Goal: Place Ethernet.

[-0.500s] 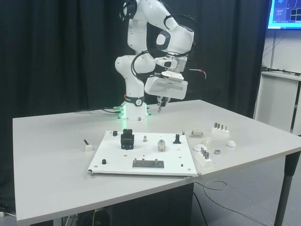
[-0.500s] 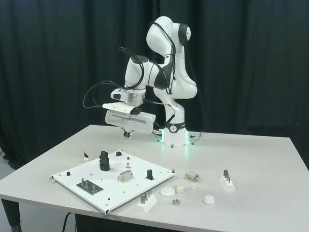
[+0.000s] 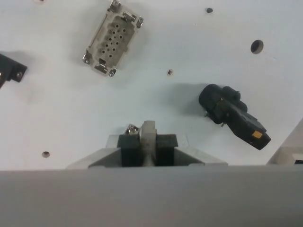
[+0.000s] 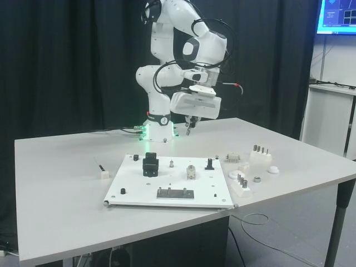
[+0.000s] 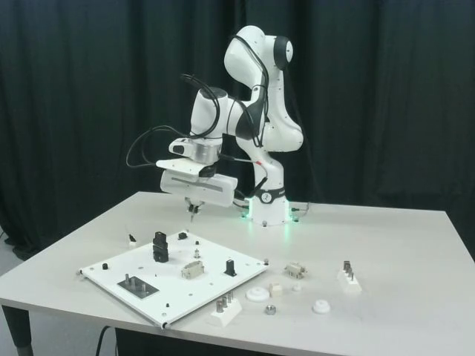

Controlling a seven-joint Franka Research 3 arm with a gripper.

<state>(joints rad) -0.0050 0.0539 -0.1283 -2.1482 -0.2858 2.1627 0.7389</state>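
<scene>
First room view: grey table (image 4: 55, 183), wide bare stretch at 9 o'clock of the white board (image 4: 200, 186), more open surface at 12 o'clock round the arm's base. The board's near edge lies close to the table's front edge. White arm (image 4: 167, 33) folded over, green light at its foot (image 4: 146, 133).

Loose parts crowd 3 o'clock of the board: white peg holder (image 4: 260, 153), a second peg holder (image 4: 240, 183), a small ring and discs between them. One small white piece (image 4: 104, 174) sits alone at 9 o'clock. On the board: black block (image 4: 150, 166), grey multi-pin connector (image 4: 190, 171), black bracket (image 4: 209, 163), metal plate with pegs (image 4: 174, 193) by the near edge.

Gripper (image 4: 189, 125) hangs in the air at 12 o'clock of the board, well apart from everything on it. Wrist view: its black fingers (image 3: 129, 147) are clamped on the Ethernet plug (image 3: 148, 135), a pale piece standing between them. Below, the multi-pin connector shows at about 11 o'clock of the plug, the black block at about 2 o'clock, neither touching it.
</scene>
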